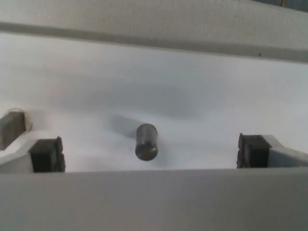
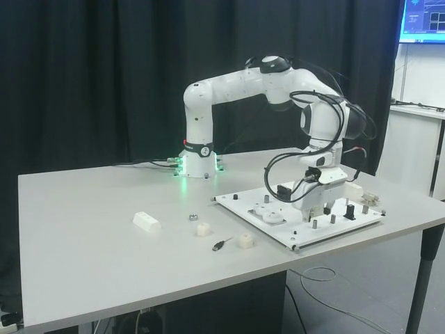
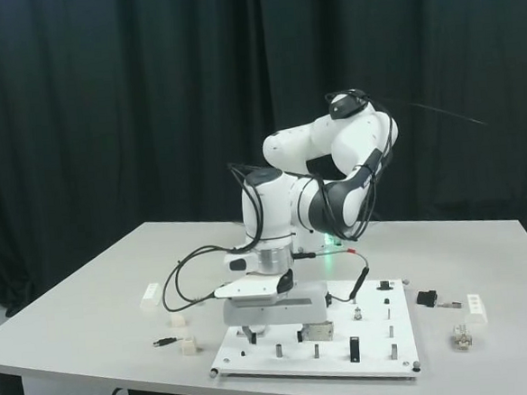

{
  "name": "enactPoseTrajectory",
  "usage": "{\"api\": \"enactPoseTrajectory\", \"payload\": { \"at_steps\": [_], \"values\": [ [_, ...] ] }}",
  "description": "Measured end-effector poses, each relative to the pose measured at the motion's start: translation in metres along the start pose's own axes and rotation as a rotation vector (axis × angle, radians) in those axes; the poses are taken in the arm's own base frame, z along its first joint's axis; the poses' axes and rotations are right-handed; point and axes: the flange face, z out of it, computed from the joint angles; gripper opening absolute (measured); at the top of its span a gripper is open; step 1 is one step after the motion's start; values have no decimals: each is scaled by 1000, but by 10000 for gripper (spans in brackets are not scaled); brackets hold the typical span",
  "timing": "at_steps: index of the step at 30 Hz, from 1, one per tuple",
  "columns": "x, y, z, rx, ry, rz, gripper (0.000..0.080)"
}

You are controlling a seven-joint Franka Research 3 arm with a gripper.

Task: Remove round peg 3.

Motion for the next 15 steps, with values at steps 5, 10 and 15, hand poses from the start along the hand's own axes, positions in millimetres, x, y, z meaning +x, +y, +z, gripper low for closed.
{"api": "enactPoseTrajectory", "payload": {
  "at_steps": [5,10,15],
  "values": [
    [-1,-1,5,-3,1,-3,800],
    [-2,-2,9,-6,2,-5,800],
    [-2,-2,12,-10,1,-6,800]
  ]
}}
